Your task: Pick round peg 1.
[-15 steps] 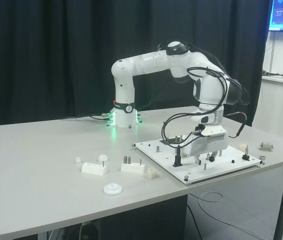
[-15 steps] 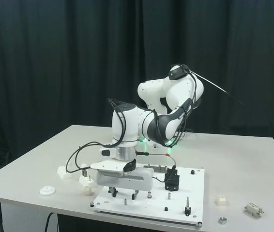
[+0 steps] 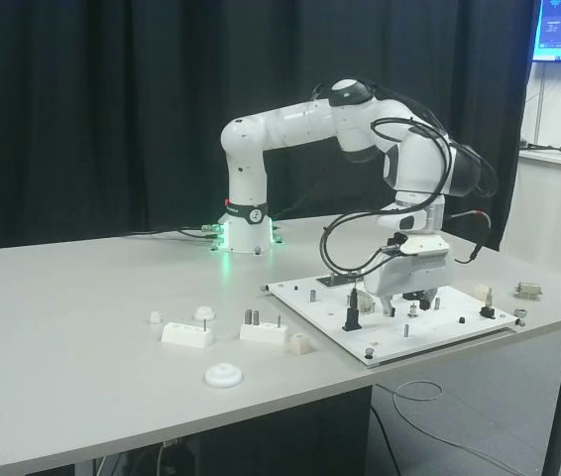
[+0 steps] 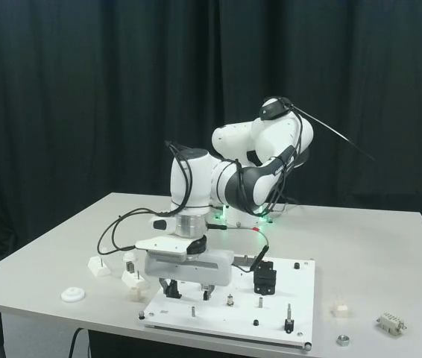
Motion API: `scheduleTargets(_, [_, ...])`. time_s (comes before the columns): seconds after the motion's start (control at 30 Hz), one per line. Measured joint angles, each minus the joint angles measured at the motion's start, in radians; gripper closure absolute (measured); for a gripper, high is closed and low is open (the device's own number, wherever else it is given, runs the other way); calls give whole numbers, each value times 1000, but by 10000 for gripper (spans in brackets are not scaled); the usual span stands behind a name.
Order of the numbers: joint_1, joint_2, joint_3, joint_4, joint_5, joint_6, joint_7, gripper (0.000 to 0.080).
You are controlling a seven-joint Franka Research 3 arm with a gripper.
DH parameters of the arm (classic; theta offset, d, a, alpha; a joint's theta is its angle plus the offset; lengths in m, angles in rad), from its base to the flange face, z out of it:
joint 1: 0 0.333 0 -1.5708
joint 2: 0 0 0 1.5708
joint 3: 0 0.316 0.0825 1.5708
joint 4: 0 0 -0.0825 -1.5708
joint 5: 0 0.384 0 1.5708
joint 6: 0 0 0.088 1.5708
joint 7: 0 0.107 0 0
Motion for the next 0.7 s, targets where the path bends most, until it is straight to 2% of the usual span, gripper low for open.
scheduleTargets(0.4, [-3,0,-35,8,-21,-17,-47,3])
scheduleTargets(0.7, [-14,0,-76,8,-42,-39,-97,3])
